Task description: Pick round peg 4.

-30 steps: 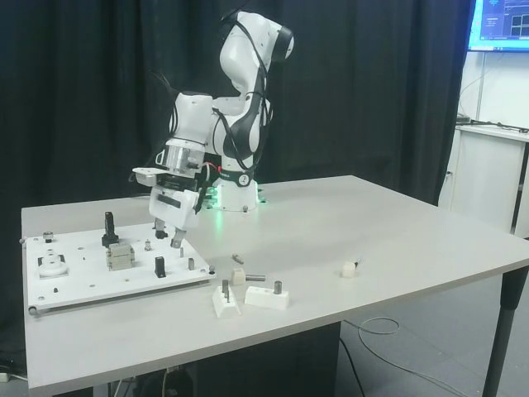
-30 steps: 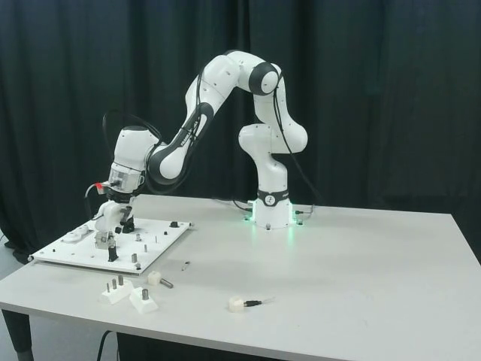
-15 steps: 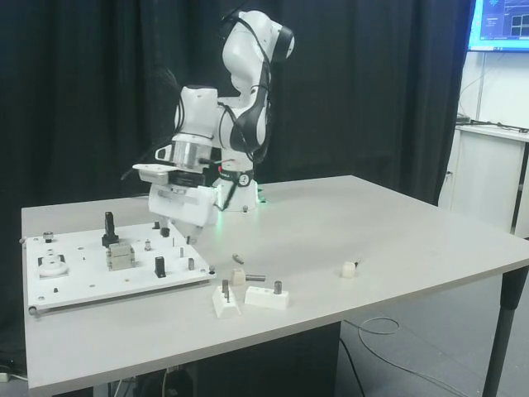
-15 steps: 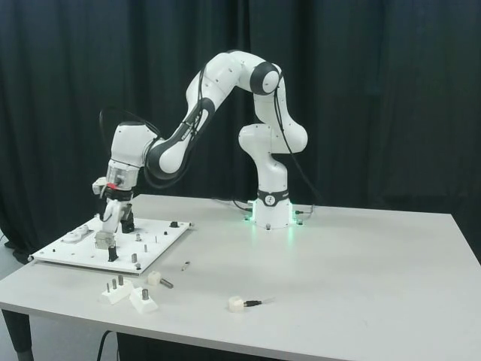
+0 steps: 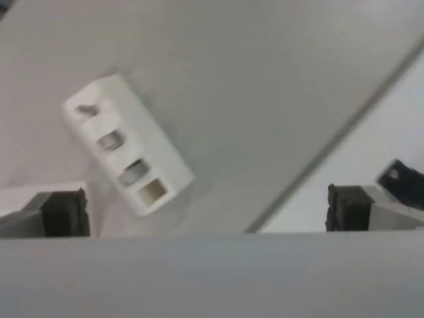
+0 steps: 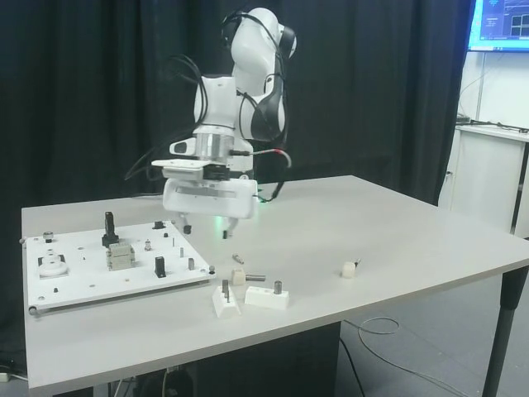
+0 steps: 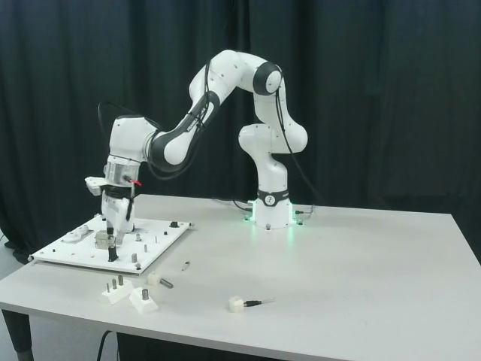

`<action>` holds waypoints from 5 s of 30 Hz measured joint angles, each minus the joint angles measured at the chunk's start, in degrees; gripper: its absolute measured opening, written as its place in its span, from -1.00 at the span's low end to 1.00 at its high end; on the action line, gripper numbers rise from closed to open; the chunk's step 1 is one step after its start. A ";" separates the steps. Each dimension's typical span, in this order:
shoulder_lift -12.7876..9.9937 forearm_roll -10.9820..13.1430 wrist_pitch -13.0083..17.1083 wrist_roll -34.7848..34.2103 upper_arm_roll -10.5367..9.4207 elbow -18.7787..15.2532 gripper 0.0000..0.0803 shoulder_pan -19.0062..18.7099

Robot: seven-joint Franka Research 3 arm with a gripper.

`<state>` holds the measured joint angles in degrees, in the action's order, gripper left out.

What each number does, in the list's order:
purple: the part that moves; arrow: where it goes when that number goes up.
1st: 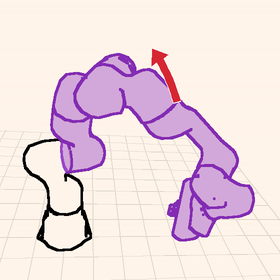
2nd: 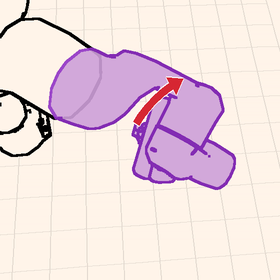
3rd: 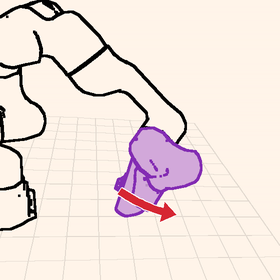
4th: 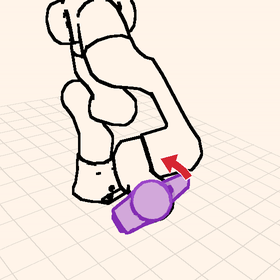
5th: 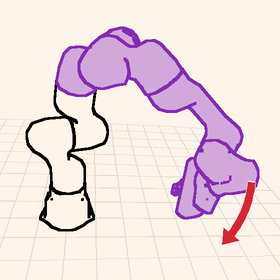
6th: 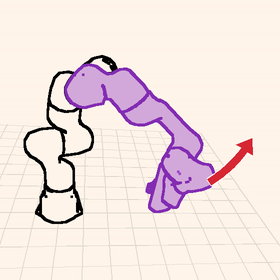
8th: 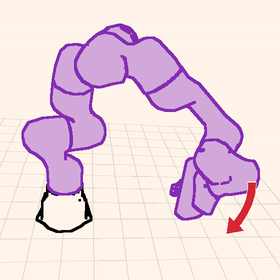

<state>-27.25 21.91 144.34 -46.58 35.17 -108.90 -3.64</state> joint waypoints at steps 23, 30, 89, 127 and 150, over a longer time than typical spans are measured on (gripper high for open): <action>-4.17 0.08 -7.80 35.78 -4.11 7.88 0.99 0.07; -5.74 0.09 -9.96 42.25 -5.27 10.82 0.99 0.08; -16.23 0.24 -13.08 64.79 -10.07 18.97 0.99 0.80; -17.70 0.93 -11.84 64.69 -10.84 19.58 0.99 1.02; -18.44 1.43 -10.83 63.92 -10.93 19.65 0.27 1.51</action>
<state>-45.70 23.34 133.51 17.34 24.24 -89.25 -2.13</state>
